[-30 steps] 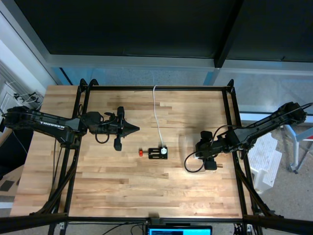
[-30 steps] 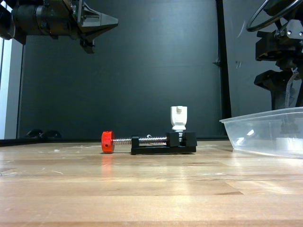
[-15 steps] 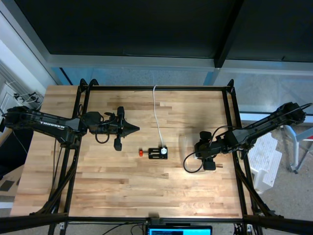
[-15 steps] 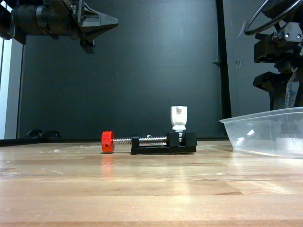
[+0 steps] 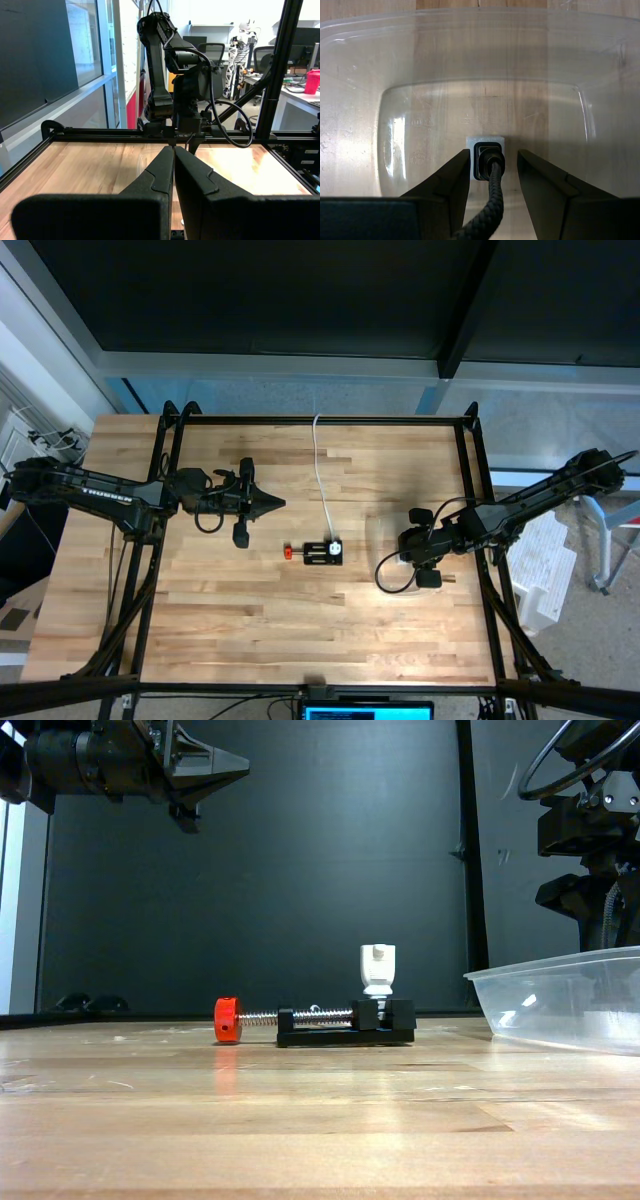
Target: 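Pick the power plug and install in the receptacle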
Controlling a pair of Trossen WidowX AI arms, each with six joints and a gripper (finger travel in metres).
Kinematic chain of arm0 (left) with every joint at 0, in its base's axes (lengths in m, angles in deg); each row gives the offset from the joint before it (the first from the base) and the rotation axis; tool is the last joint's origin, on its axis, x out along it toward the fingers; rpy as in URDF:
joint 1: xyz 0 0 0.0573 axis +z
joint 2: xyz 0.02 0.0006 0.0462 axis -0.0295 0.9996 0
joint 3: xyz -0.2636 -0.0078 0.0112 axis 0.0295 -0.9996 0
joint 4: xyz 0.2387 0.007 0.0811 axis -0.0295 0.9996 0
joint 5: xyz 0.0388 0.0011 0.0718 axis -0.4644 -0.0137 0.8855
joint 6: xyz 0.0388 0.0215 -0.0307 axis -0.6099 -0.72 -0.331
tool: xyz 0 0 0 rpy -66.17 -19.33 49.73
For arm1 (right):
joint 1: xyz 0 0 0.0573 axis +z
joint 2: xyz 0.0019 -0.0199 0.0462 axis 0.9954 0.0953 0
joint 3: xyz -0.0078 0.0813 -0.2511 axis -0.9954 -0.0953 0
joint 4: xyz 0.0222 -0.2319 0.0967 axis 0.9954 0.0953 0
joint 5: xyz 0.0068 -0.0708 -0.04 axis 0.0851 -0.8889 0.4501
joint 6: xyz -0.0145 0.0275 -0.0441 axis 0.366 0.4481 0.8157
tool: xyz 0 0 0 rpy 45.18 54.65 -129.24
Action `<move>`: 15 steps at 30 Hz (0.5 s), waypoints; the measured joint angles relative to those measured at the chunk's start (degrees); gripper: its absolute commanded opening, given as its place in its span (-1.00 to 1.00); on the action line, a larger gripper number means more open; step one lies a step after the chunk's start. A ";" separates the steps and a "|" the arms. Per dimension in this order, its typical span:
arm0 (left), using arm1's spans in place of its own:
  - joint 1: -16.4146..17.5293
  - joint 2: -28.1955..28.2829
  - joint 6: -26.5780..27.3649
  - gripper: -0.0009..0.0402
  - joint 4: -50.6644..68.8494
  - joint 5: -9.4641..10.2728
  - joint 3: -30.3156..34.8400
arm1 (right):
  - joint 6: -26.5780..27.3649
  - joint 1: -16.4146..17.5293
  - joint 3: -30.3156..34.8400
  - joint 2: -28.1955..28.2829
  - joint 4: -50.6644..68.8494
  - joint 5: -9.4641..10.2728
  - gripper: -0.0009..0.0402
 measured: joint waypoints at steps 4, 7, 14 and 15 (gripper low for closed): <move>0.00 0.00 0.02 -0.96 0.00 0.00 0.00 | 0.00 0.00 0.00 0.00 0.02 0.00 -0.44; 0.00 0.00 0.00 -0.96 0.00 -0.02 0.00 | 0.00 0.00 -0.02 0.00 0.04 -0.02 -0.53; 0.00 0.00 0.02 -0.96 0.00 -0.02 0.00 | 0.00 0.00 -0.02 0.00 0.28 -0.04 -0.80; 0.00 0.02 0.00 -0.96 0.00 0.00 0.00 | 0.02 -0.02 -0.02 0.00 0.33 -0.04 -0.84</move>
